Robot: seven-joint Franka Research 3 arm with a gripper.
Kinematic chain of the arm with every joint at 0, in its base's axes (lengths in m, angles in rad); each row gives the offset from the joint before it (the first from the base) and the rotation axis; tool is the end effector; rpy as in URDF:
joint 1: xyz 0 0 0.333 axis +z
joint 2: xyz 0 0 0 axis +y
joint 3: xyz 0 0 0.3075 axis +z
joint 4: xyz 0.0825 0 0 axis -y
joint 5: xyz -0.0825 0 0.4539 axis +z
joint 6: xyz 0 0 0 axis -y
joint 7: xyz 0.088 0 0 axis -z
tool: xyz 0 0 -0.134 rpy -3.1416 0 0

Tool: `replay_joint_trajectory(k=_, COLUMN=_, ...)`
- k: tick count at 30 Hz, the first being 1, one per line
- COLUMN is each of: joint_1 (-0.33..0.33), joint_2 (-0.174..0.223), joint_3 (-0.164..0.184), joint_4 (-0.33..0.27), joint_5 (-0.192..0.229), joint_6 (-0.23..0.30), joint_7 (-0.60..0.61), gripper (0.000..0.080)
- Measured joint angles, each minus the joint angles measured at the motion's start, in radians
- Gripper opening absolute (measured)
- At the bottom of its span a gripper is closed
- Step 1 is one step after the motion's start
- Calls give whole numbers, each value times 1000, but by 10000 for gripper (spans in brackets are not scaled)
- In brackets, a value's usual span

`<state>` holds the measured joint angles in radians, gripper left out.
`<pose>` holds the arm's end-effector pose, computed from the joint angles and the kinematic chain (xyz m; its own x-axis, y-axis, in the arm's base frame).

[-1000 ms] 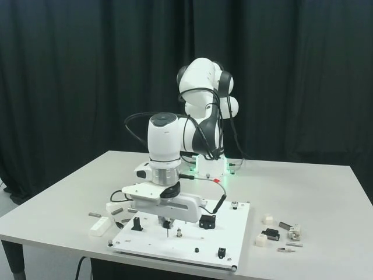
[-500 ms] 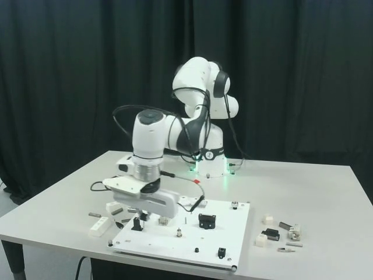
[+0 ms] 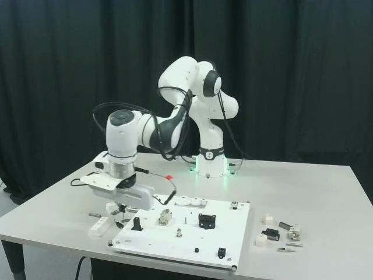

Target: Place round peg 1.

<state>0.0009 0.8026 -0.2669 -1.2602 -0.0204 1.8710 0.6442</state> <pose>0.7624 -0.1697 0.2140 0.6662 -0.7457 -0.0121 -0.7162 -0.6442 0.2686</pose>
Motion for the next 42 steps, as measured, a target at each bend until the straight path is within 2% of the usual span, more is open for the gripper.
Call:
replay_joint_trajectory(k=13, joint_1=-65, joint_2=0, joint_3=0, joint_4=-19, joint_5=3, joint_6=-12, joint_7=-74, gripper=16)
replay_joint_trajectory(k=32, joint_1=-100, joint_2=0, joint_3=0, joint_4=-38, joint_5=13, joint_6=-12, joint_7=-99, gripper=16)
replay_joint_trajectory(k=33, joint_1=-101, joint_2=0, joint_3=0, joint_4=-38, joint_5=13, joint_6=-12, joint_7=-99, gripper=345)
replay_joint_trajectory(k=39, joint_1=-104, joint_2=0, joint_3=-1, joint_4=-38, joint_5=15, joint_6=-12, joint_7=-99, gripper=345)
replay_joint_trajectory(k=40, joint_1=-105, joint_2=0, joint_3=-1, joint_4=-38, joint_5=16, joint_6=-12, joint_7=-99, gripper=643)
replay_joint_trajectory(k=42, joint_1=-106, joint_2=-1, joint_3=-1, joint_4=-38, joint_5=17, joint_6=-12, joint_7=-99, gripper=643)
